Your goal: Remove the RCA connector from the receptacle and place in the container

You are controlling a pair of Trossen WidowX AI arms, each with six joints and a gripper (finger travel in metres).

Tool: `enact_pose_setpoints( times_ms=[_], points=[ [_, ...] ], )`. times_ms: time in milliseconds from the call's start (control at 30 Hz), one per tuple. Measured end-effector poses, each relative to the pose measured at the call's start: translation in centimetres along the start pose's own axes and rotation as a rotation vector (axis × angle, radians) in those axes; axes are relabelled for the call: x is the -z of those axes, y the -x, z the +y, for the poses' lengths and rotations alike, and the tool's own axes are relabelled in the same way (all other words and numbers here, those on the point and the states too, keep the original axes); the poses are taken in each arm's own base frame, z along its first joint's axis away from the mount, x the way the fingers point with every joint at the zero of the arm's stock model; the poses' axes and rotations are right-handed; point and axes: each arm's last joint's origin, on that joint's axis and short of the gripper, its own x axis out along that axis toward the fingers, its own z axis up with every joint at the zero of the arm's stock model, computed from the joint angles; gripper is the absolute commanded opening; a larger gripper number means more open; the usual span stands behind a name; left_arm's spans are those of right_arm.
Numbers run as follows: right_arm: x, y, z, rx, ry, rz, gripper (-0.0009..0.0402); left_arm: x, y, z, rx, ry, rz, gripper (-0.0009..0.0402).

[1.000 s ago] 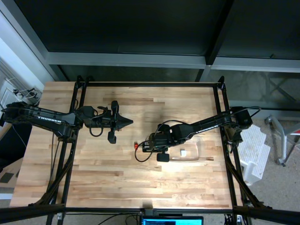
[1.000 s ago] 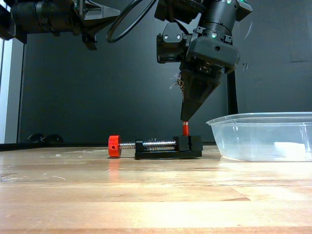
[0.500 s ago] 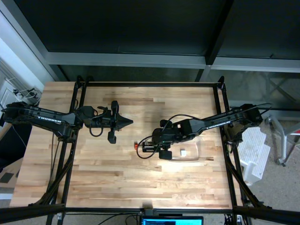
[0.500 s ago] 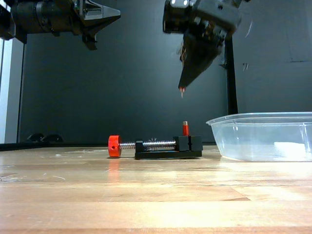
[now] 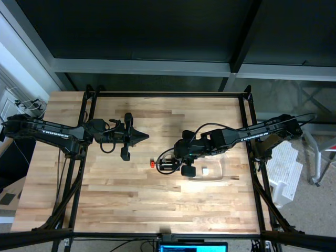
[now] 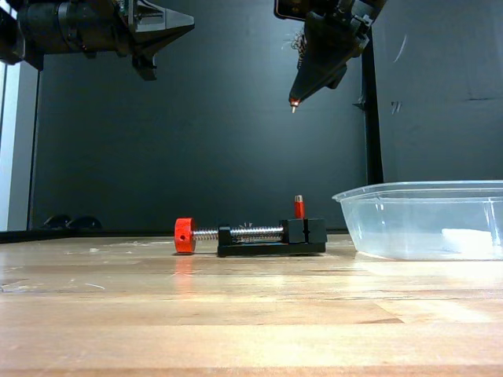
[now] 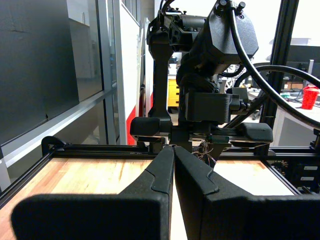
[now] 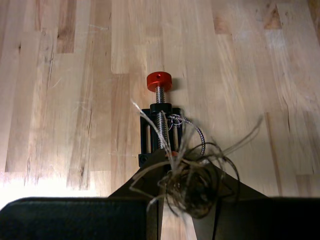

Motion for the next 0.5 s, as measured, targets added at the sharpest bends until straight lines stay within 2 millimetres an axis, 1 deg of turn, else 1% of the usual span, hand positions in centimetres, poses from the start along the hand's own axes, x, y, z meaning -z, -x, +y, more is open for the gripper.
enact_pose_setpoints(
  times_ms=[167,267,500],
  points=[
    [0.7,0.8,0.4,-0.003,0.005,0.039,0.0016,0.0,0.0,0.0,0.000,0.000,0.000,0.0000],
    [1.6,1.3,0.8,-0.013,0.005,0.049,0.0016,0.0,0.0,0.0,0.000,0.000,0.000,0.0000],
    [5.0,1.9,1.3,-0.025,-0.021,0.091,0.0016,0.0,0.0,0.0,0.000,0.000,0.000,0.0000]
  ],
)
